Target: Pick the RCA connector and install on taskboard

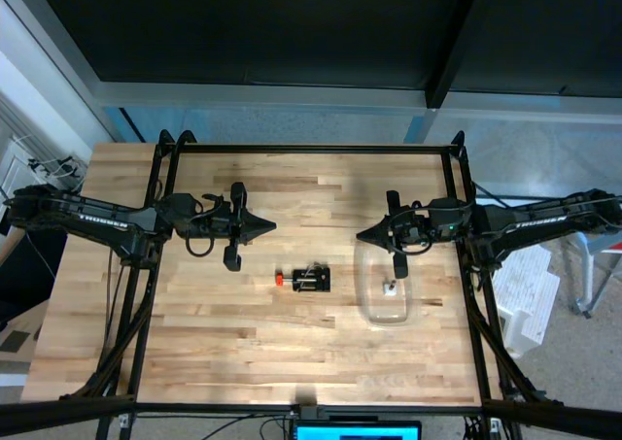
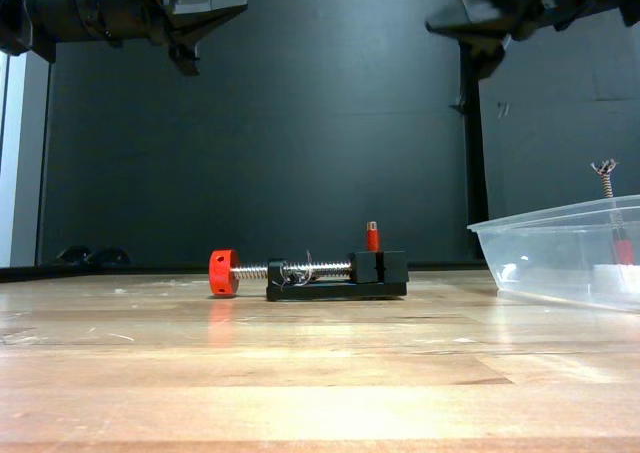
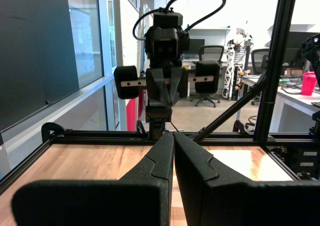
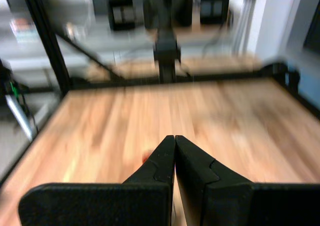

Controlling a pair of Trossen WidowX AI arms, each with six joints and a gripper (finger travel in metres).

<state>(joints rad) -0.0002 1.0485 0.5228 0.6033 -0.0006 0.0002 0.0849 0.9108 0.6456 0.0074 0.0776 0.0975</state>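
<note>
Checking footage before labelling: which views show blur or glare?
Right wrist view: blurred background, only the shut right gripper, raised over the table, crisp. Left wrist view: sharp, shut left gripper raised opposite, glare on the table. Low view: taskboard reflects in the wood. High view: even light.

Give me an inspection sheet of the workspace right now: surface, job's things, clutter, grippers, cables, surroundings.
Surface: wooden table, light planks.
Job's things: taskboard near the table's middle, red knob toward the left arm; RCA connector lying in the clear tray, not yet picked.
Clutter: nothing seen outside the tray.
Grippers: left gripper shut, empty, raised to the left of the taskboard; right gripper shut, empty, raised over the tray's far end.
Cables: black loop hanging at the left arm.
Surroundings: black frame rail around the table; lit screen at the near edge.
</note>
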